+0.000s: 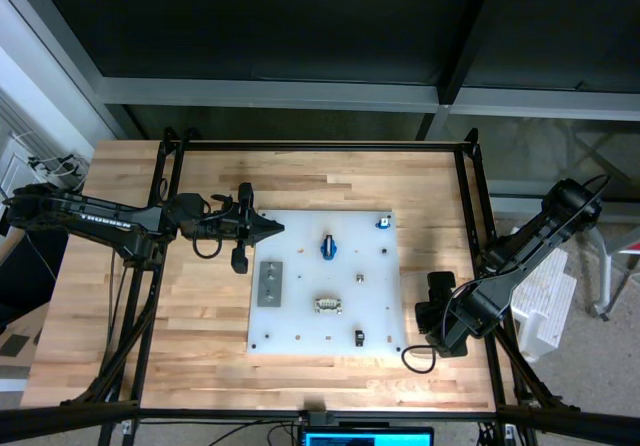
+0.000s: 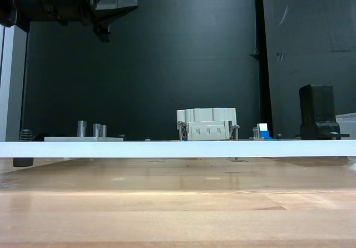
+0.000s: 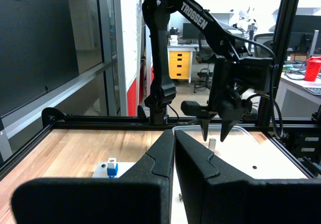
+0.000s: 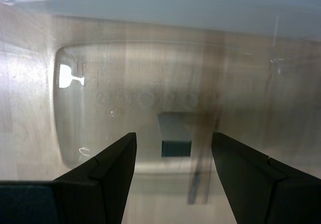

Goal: Pick the 16mm bar and install on taskboard

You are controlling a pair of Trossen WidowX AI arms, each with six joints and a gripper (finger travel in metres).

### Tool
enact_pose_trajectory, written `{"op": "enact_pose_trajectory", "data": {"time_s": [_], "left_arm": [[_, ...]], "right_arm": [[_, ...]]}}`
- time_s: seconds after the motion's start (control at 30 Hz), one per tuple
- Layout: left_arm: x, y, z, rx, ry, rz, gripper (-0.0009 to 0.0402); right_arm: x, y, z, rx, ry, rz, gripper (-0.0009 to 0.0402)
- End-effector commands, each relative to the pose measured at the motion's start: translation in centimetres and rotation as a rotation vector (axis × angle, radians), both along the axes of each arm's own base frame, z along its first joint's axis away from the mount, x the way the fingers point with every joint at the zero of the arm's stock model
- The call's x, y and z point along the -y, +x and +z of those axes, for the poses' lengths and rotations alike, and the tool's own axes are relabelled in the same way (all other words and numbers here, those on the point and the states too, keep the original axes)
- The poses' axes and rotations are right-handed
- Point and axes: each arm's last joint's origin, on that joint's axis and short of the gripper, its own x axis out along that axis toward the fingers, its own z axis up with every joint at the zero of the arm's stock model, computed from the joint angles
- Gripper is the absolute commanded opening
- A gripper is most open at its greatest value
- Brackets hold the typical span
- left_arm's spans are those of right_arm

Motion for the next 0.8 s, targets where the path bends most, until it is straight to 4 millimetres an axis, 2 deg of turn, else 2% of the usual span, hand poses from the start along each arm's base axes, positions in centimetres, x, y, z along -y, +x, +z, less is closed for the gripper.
{"op": "enact_pose_trajectory", "data": {"time_s": [0.03, 0.6, 0.8], "left_arm": [[0.0, 0.0, 0.0, 0.0, 0.0, 0.0, 0.0], [0.0, 0.0, 0.0, 0.0, 0.0, 0.0, 0.0], [0.0, 0.0, 0.0, 0.0, 0.0, 0.0, 0.0]], "right_arm": [[0.1, 0.0, -0.6, 0.008, 0.01, 0.001, 0.0208], [0.3, -0.2, -1.6, 0.019, 0.02, -0.001, 0.0207], [0.3, -0.2, -1.6, 0.019, 0.02, -0.001, 0.0179]]}}
